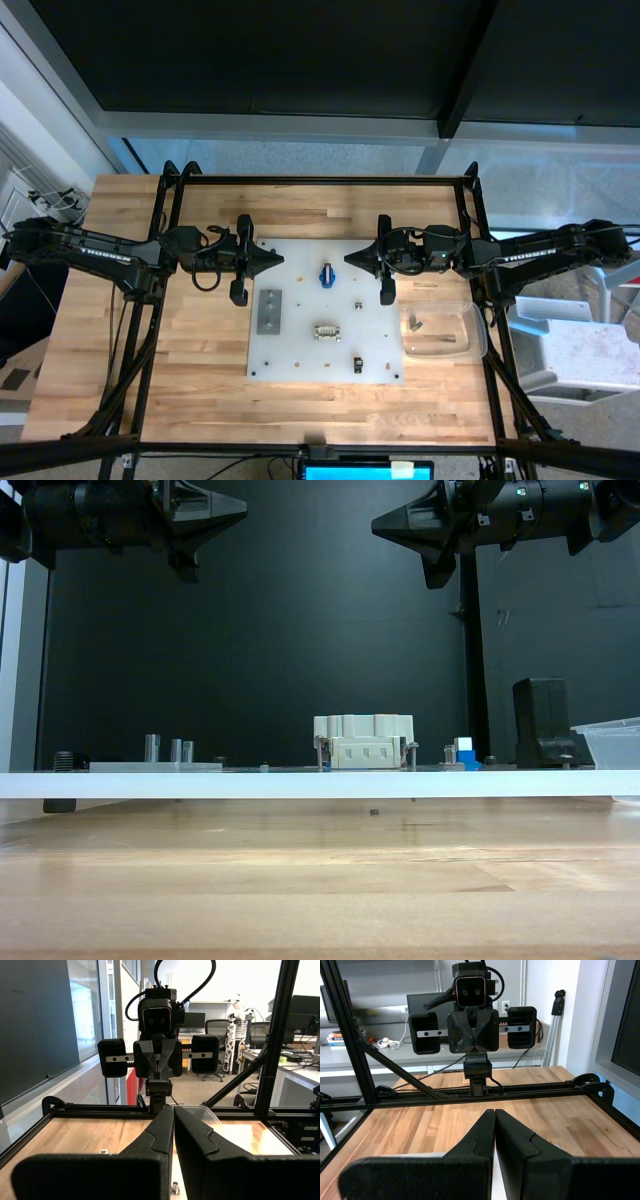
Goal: Pick the 16mm bar and place in it's hole on the taskboard
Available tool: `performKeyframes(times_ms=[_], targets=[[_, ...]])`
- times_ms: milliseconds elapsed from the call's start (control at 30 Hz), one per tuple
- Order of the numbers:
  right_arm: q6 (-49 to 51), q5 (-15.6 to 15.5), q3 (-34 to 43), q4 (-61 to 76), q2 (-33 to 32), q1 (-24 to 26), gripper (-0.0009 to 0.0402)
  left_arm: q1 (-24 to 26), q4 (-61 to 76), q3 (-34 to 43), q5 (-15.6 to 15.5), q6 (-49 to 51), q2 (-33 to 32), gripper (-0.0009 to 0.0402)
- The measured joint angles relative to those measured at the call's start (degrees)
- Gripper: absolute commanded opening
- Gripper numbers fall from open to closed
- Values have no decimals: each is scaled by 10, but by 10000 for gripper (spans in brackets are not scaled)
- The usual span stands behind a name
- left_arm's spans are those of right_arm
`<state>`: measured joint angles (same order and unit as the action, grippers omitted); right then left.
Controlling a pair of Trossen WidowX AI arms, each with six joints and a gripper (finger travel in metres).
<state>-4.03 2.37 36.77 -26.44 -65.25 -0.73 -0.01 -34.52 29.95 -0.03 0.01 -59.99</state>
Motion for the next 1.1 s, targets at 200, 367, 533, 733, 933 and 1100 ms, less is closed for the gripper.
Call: performKeyframes(times_ms=[200, 367, 533, 733, 933, 1100], targets=[[0, 0, 0, 0, 0, 0, 0, 0, 0, 0, 0, 0, 0, 0], [0, 0, 0, 0, 0, 0, 0, 0, 0, 0, 0, 0, 0, 0], [-4, -20, 1, 3, 0, 0, 0, 0, 0, 0, 0, 0, 0, 0], [-12, 12, 52, 147, 0, -5, 0, 0, 0, 0, 0, 0, 0, 0], [-15, 11, 123, 315, 0, -12, 0, 0, 0, 0, 0, 0, 0, 0], [-33, 13, 177, 421, -2, -26, 0, 0, 0, 0, 0, 0, 0, 0]])
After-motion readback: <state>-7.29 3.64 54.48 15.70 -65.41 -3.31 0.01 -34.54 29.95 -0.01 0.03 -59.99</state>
